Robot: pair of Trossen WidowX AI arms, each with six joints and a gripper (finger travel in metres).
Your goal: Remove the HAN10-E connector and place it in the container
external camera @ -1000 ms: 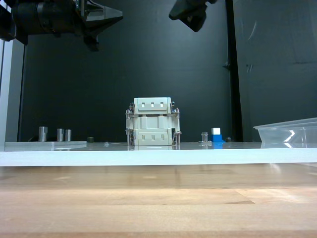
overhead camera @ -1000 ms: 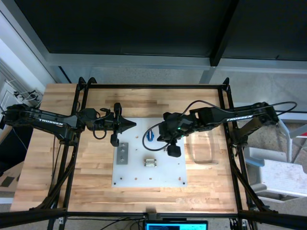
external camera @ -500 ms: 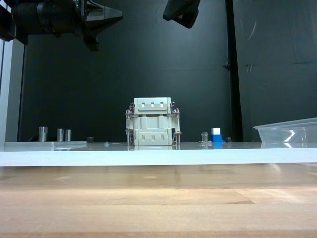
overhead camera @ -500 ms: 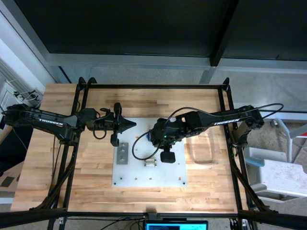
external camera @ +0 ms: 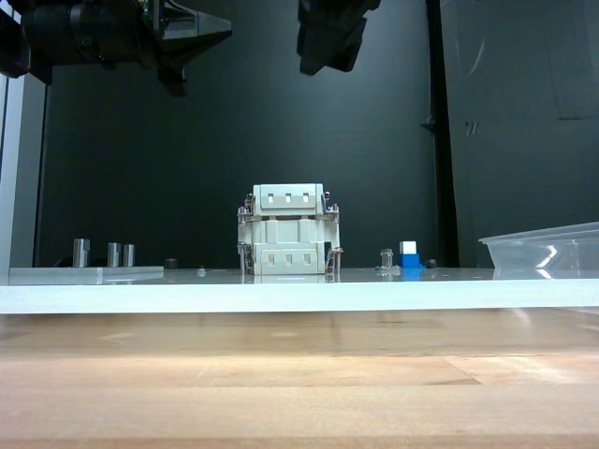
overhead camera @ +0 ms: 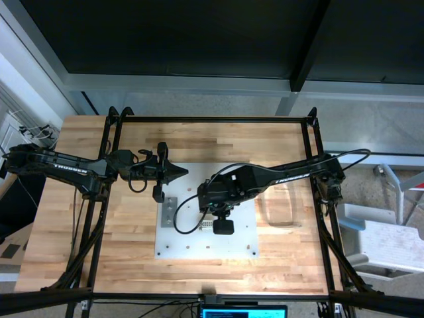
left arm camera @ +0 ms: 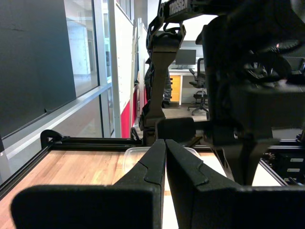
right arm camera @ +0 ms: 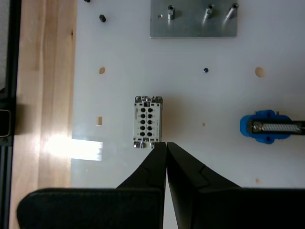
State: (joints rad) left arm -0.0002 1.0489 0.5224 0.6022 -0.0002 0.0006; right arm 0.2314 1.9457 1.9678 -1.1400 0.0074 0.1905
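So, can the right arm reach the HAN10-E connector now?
Likely yes: right gripper hangs shut above the HAN10-E connector, nothing between; it must open first. Left gripper, shut, hangs well aside.

Beige-grey HAN10-E connector (right arm camera: 148, 129), seemingly dark-dotted.

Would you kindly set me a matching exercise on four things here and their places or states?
1 HAN10-E connector
2 container
3 left gripper
4 right gripper

A on the wooden table, right of the board
B shut, above the board's far left corner
C on the white board, nothing touching it
D shut, high above the connector

Pairs: 1-C, 2-A, 3-B, 4-D
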